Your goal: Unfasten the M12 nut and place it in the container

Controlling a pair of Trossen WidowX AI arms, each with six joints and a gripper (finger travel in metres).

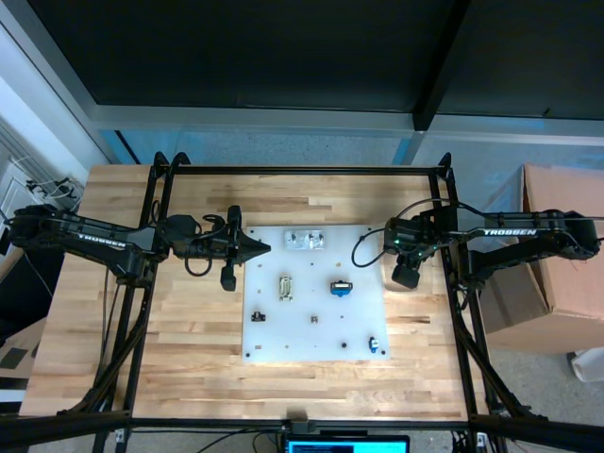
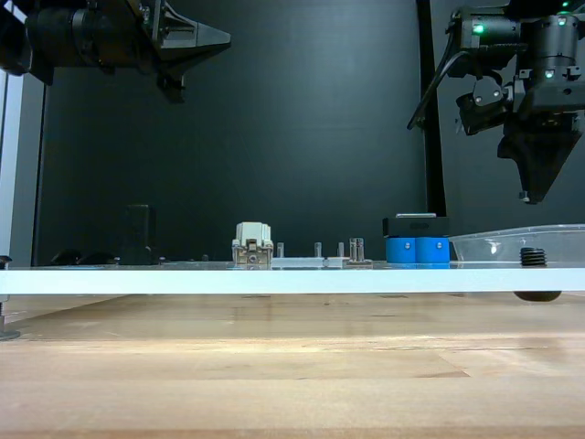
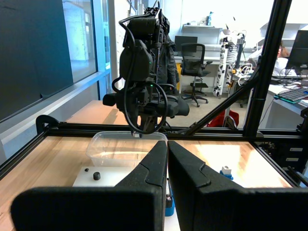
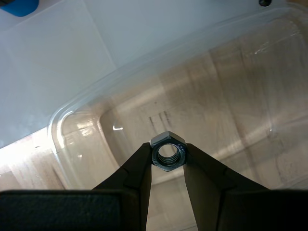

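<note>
The small silver M12 nut [image 4: 167, 144] is pinched between the fingertips of my right gripper [image 4: 167, 157], opening toward the camera. It hangs above the inside of the clear container [image 4: 86, 103], clear of its stud. In the low view my right gripper [image 2: 537, 192] points down, well above the container [image 2: 512, 240]. The black ribbed stud [image 2: 533, 258] stands bare, its ribs showing. My left gripper [image 1: 262, 248] hovers shut and empty over the board's left edge, high in the low view [image 2: 224, 38].
The white board [image 1: 283, 330] carries a beige connector [image 2: 253, 247], a blue block [image 2: 417, 249], a silver post [image 2: 356, 249] and small pegs. The black frame rails [image 1: 156, 245] stand at both sides. A cardboard box [image 1: 566, 283] sits beyond the right edge.
</note>
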